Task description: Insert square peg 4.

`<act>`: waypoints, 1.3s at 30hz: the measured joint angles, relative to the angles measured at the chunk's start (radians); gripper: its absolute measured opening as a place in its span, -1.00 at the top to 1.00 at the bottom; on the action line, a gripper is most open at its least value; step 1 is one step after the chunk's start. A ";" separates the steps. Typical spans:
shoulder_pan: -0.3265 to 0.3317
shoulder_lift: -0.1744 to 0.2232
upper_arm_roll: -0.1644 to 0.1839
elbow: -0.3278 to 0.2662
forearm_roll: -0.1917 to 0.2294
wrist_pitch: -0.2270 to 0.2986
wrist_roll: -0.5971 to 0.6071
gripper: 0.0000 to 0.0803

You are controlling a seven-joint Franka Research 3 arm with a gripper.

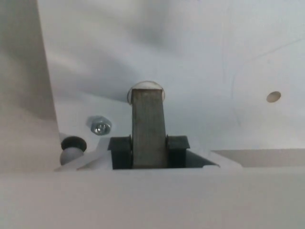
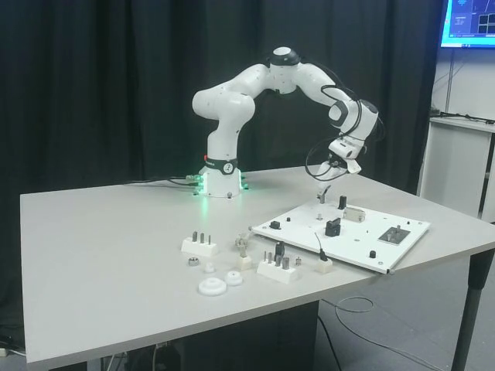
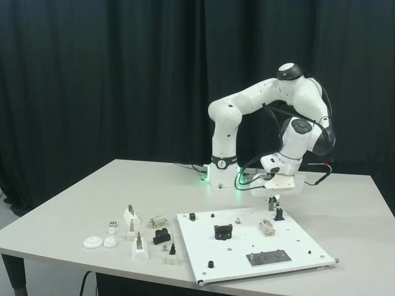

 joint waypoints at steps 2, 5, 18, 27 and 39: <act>0.003 0.002 0.002 0.000 0.000 0.003 0.012 0.62; 0.007 0.003 0.002 0.000 -0.003 0.007 0.022 0.62; 0.011 0.004 0.004 0.002 -0.011 0.013 0.025 0.62; 0.002 0.004 0.003 0.011 -0.023 0.019 0.024 0.62; -0.018 0.003 -0.019 0.057 -0.085 0.004 0.014 -0.80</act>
